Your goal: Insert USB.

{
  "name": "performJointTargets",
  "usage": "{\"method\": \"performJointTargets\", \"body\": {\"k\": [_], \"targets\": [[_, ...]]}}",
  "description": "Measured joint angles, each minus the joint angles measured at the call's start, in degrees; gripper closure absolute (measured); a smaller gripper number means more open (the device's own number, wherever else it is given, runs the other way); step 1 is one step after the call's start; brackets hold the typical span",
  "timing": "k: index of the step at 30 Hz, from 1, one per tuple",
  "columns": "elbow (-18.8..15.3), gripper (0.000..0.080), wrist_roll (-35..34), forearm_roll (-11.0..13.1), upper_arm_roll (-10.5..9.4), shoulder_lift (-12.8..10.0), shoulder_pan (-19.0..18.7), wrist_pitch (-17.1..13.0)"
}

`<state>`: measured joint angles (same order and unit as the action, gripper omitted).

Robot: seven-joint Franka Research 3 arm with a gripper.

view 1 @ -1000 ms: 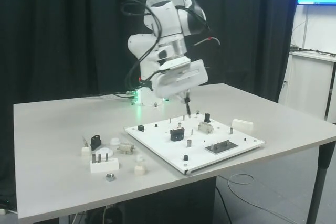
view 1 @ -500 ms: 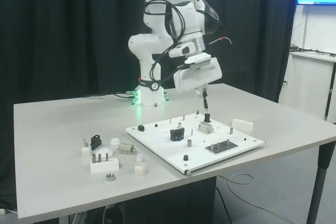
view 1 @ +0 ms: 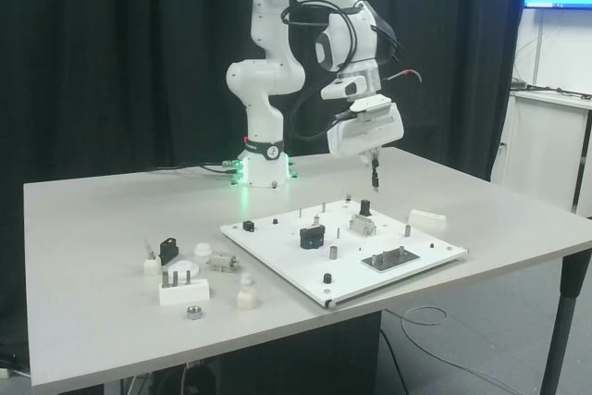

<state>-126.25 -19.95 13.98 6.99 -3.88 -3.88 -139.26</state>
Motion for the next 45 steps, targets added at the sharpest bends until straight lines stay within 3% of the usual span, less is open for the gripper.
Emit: {"method": "performJointTargets", "body": {"k": [10, 16, 35, 45], "targets": [[-4.52, 0.0780, -6.27, -5.73, -3.33, 2.94, 0.00, 0.00], [-7.22, 0.0780, -8.96, -7.76, -4.62, 4.29, 0.00, 0.00], [-14.37, 0.0780, -10.86, -8.44, -7.94, 8.85, 0.00, -2.17], [-16.90, 0.0780, -12.38, -8.67, -9.38, 10.01, 0.00, -2.32]]}}
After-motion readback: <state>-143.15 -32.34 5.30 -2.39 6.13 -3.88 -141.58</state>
